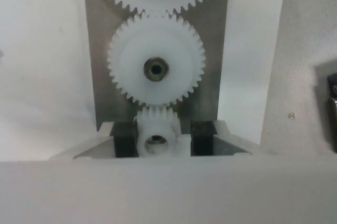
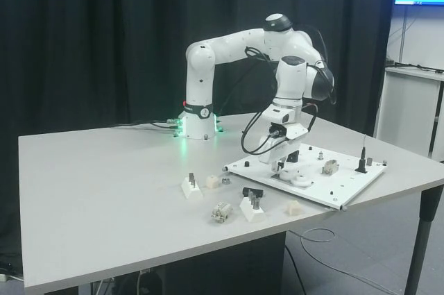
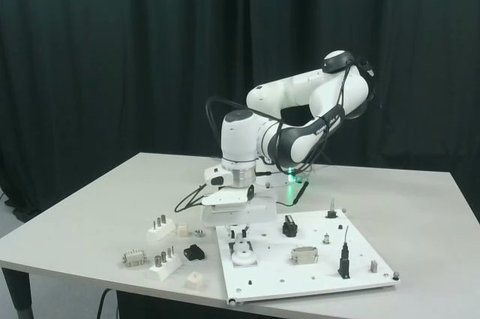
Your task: Insert small gear.
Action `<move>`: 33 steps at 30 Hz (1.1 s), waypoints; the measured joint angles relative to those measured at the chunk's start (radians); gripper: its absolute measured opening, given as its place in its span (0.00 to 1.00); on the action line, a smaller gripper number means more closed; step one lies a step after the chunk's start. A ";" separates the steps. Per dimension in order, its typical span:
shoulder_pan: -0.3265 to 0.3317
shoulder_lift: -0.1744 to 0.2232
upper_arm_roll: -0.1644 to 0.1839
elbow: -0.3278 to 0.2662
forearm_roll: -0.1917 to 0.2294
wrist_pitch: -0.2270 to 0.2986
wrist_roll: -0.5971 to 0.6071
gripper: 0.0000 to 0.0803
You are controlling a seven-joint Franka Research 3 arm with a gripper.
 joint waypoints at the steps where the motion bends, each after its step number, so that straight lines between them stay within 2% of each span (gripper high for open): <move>1: 0.000 0.000 0.000 0.000 0.000 0.000 0.000 0.22; 33: -0.004 -0.009 0.001 0.000 0.001 -0.001 0.033 0.22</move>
